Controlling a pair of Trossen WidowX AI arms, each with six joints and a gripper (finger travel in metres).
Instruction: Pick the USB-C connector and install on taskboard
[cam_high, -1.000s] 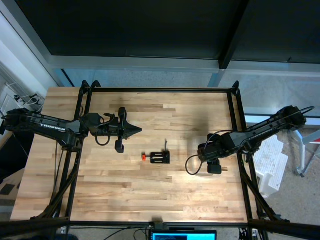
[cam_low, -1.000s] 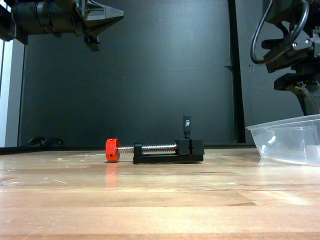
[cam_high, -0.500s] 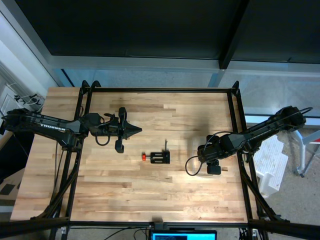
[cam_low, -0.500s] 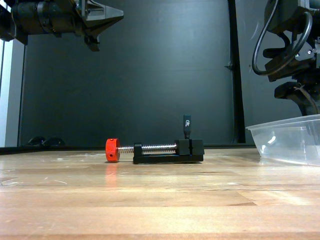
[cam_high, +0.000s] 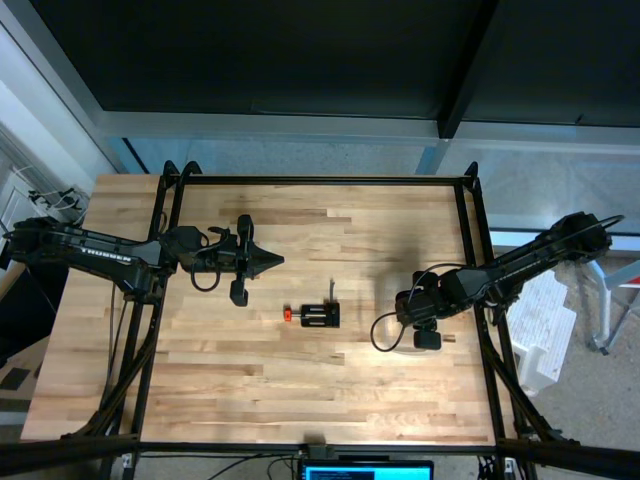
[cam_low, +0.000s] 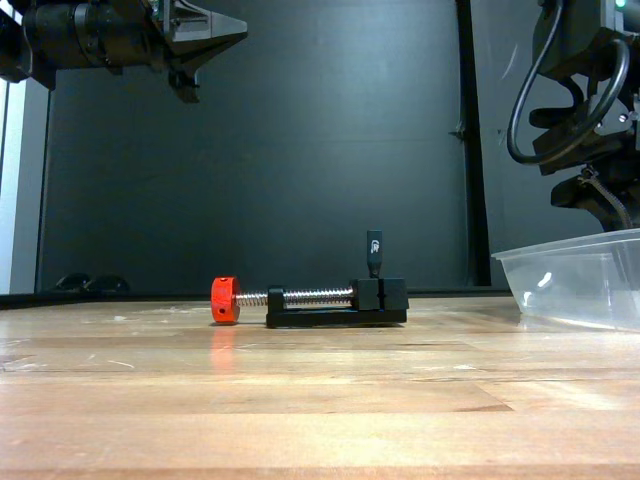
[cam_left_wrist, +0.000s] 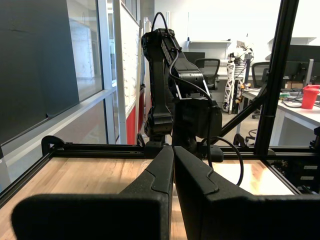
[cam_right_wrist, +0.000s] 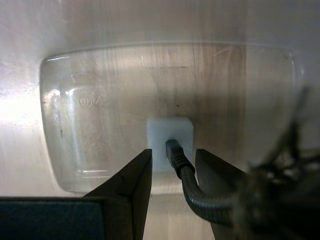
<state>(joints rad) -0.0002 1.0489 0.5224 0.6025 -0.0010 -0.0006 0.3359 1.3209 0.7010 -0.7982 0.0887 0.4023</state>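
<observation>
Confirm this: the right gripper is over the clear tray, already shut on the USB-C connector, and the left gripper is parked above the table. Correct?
Not shut: the right wrist view shows the right gripper open, a finger each side of the USB-C connector with gaps. It is over the clear tray, and the left gripper is parked above the table.

lab in an office: desk (cam_left_wrist: 294, 107), chairs (cam_left_wrist: 261, 75), monitor (cam_left_wrist: 301, 53), framed workbench (cam_high: 300, 385).

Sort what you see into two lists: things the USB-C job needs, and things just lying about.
Job: USB-C connector, at the clear tray; taskboard, on the table; right gripper, open, astride the connector.
Idle: left gripper, shut, high at left; white pad in the tray.
</observation>
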